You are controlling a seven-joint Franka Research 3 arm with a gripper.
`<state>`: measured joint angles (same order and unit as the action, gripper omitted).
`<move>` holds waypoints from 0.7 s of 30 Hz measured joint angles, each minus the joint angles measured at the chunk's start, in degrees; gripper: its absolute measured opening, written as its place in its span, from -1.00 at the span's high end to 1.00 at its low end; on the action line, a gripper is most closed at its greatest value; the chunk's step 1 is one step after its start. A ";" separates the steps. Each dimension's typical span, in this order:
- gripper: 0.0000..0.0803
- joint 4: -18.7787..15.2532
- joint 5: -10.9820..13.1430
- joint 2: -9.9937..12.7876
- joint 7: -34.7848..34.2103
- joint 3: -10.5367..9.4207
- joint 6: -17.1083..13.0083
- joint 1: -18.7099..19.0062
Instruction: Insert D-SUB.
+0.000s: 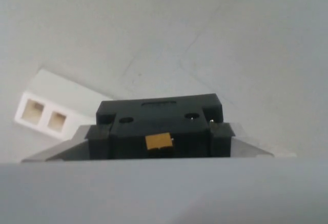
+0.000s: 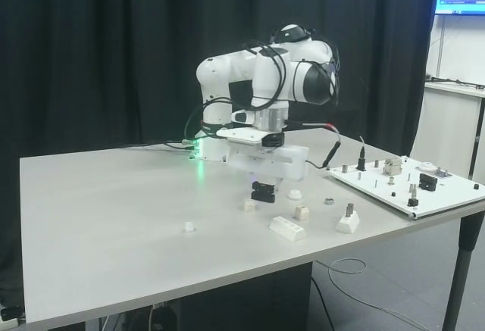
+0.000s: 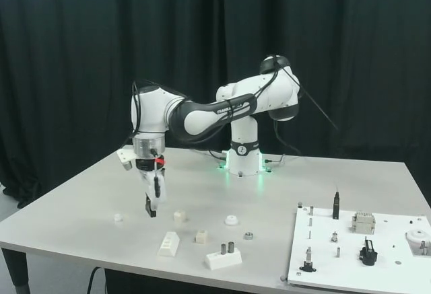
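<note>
Arm: reaching out over the grey table (image 2: 114, 195), wrist pointing down.
Gripper (image 3: 152, 210): fingers clamping a black D-SUB connector (image 1: 160, 126) at their tips.
D-SUB connector: hanging clear above the tabletop, mating face downward, probably being kept level for a straight push-in.
White two-hole block (image 1: 45, 114): lying on the table beside the connector.
White board (image 3: 357, 250): lying well apart at the table's far end, carrying small fixtures; judged to be the insertion site.

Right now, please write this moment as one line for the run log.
end effector: holds black plug | position: above table | white board: not reached
</note>
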<state>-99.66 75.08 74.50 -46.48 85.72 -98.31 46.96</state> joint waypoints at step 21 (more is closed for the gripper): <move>0.04 11.30 2.00 -1.49 8.76 0.34 8.21 0.45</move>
<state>-88.36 77.08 73.02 -37.71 86.06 -90.09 47.40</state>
